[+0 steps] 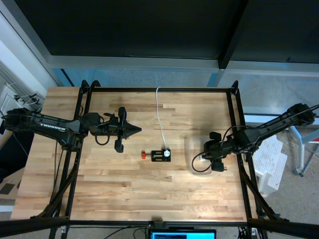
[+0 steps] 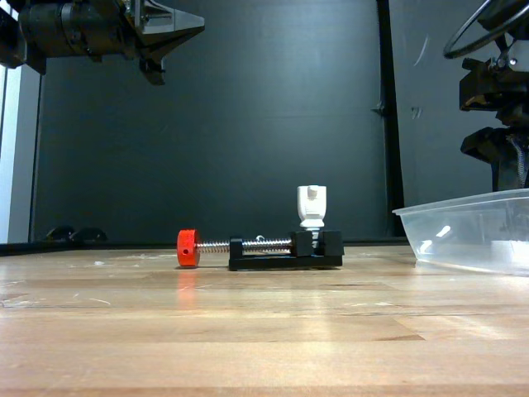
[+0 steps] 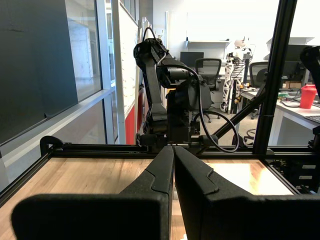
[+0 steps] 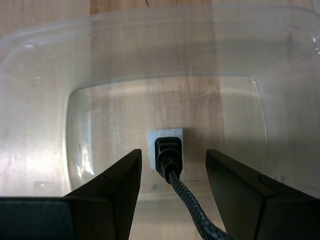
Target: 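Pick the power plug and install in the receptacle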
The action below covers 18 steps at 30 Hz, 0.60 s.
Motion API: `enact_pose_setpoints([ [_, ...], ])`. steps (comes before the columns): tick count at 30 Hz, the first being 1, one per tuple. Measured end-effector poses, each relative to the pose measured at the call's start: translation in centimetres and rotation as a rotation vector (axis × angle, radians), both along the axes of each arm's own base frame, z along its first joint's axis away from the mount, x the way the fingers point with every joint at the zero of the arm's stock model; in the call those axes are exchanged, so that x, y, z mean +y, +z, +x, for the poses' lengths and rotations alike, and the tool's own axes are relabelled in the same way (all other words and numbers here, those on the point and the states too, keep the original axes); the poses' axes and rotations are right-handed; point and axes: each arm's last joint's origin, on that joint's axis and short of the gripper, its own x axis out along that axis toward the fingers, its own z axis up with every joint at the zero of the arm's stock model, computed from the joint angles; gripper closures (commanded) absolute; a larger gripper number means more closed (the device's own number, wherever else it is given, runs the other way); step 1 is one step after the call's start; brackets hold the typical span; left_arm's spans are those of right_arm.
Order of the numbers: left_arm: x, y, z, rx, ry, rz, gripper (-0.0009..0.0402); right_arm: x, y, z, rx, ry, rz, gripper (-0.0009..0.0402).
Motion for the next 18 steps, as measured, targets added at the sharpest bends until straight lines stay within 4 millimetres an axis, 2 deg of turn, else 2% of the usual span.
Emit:
enact_pose_setpoints([
  [13, 0.00, -0.01, 0.00, 0.000, 0.000, 0.000, 0.0393, 0.05, -0.86, 0.37, 0.041, 0.026, -0.010, 0.0250],
  [18, 0.00, -0.01, 0.00, 0.000, 0.000, 0.000, 0.0393, 0.04, -0.86, 0.37, 0.040, 0.031, -0.013, 0.0283],
])
